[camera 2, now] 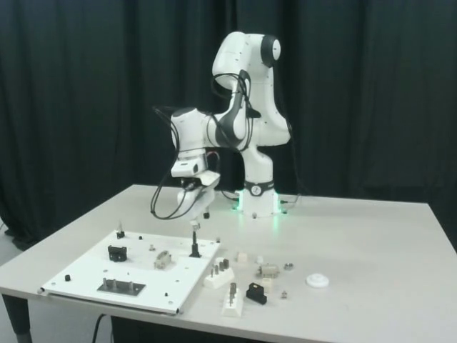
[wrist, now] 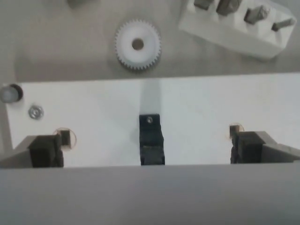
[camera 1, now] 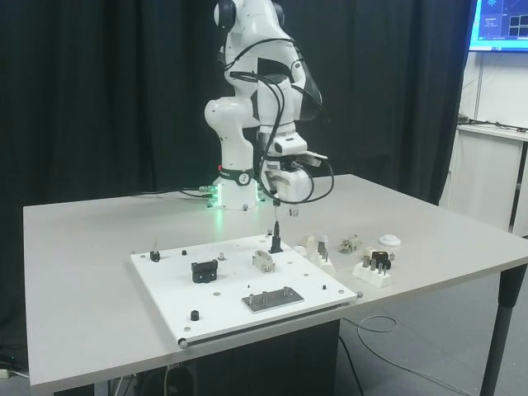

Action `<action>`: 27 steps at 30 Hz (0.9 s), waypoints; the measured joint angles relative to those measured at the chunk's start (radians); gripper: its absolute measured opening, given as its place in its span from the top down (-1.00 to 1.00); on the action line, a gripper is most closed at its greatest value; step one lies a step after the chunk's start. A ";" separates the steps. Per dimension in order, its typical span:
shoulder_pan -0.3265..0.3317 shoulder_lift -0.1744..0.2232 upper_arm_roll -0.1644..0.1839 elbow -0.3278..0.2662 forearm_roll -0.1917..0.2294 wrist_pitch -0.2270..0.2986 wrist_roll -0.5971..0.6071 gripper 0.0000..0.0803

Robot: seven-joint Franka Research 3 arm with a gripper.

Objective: Pick waterproof.

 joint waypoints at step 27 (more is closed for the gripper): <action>0.070 -0.058 0.068 -0.004 -0.018 -0.066 0.281 -0.99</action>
